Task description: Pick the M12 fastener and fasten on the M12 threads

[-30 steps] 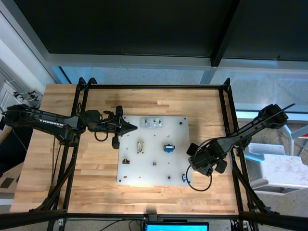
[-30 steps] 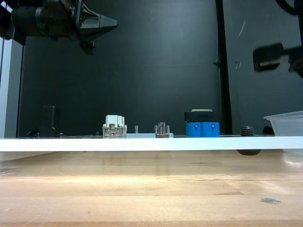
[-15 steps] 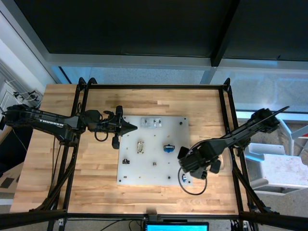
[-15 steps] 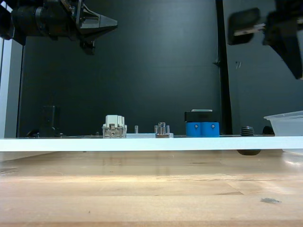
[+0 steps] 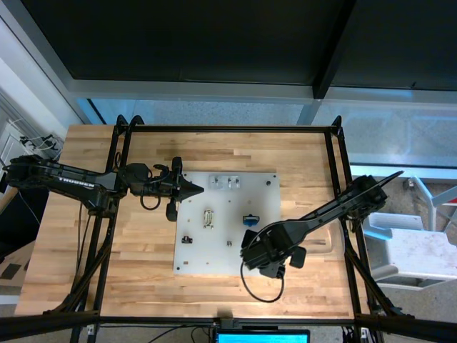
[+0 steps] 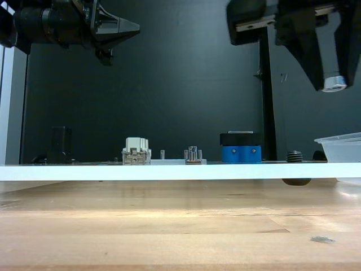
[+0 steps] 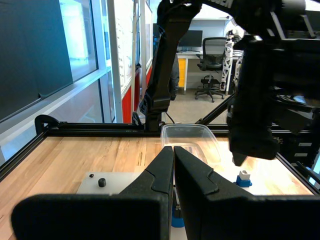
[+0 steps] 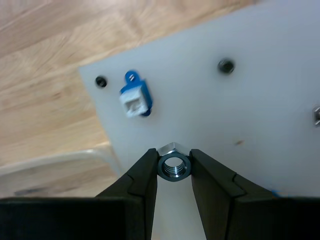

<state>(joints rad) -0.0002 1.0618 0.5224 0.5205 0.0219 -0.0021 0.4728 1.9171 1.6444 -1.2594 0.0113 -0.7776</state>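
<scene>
Table: pale wood (image 5: 107, 271), with a white board (image 5: 214, 261) lying mid-table inside a black frame.
Left gripper: (image 7: 173, 165) held high over the board's far left edge, pointing right, its fingers pressed together on nothing.
Right gripper: (image 6: 334, 79) pointing down, high over the board's near right part, its fingers pinching the nut.
Nut: (image 8: 174, 166) small, silver and six-sided, its threaded hole showing between the two fingertips; it hangs in the air well above the board, touching nothing else.
Stud: (image 6: 294, 156) short, black and ribbed, standing bare on the board; in the low view it is far below the nut and a little to its left.
Tray: (image 6: 341, 148) clear plastic, just off the board's right edge.
Blue part: (image 8: 134, 100) small, with a white face, on the board near its corner.
</scene>
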